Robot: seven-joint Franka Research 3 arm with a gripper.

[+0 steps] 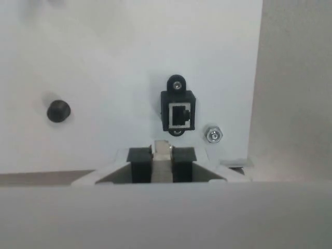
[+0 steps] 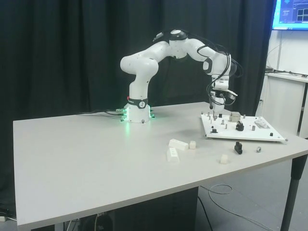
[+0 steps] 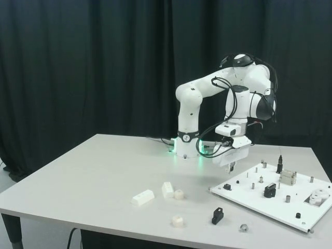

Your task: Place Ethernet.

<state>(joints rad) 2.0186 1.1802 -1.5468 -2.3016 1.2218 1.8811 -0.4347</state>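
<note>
I held my claw point(image 1: 161, 155) narrow, pinched on the Ethernet plug point(image 1: 162, 149), with its tip showing between the black pads. I hung just above the white board point(image 2: 250, 135) so the plug lined up with the black Ethernet socket point(image 1: 178, 111), which sat close ahead with its opening facing me; I judged that a short push would seat it. One bolt head point(image 1: 213, 135) stood just beside the socket and one black knob point(image 1: 58, 110) lay well apart. On the desk point(image 3: 93, 171) I counted four white blocks point(image 3: 143, 197), one loose black part point(image 3: 217, 215) and, perhaps, one small nut point(image 3: 243, 227), too tiny to be sure.
</note>
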